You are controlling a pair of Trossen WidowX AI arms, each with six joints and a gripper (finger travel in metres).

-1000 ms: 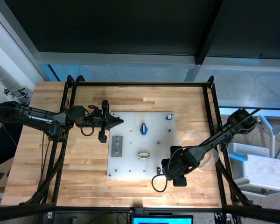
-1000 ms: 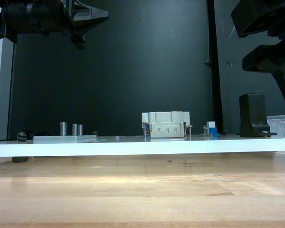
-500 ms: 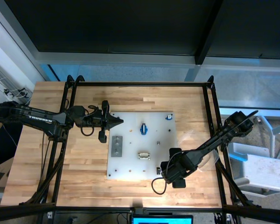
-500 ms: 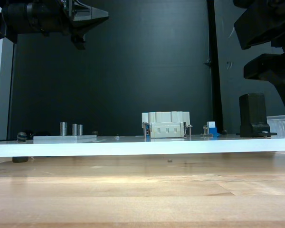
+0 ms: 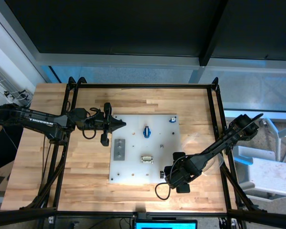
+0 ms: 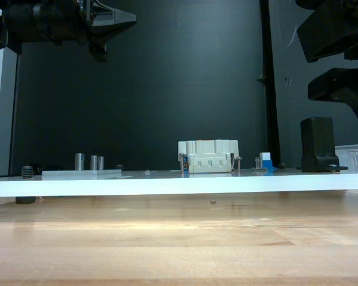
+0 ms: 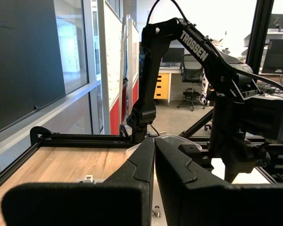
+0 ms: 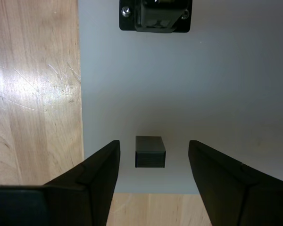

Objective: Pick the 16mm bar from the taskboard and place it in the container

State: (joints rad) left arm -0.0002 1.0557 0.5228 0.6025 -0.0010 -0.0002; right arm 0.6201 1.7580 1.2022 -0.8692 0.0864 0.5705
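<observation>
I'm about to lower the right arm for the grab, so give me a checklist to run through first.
1. Right gripper open: ok.
2. Dark block centred between its fingers: ok.
3. That block is the one the task wants: cannot tell.
4. Gripper down at block height: not ok, it hangs above the taskboard.
5. Container unobstructed: cannot tell, the right arm partly covers it.
6. Left gripper shut, parked high over the taskboard's far left corner, clear of the path: ok.

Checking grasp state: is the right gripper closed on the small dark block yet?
No: the right gripper hangs open over the taskboard, fingers clear of the small dark block; the left gripper sits shut, raised over the board's far-left corner.
</observation>
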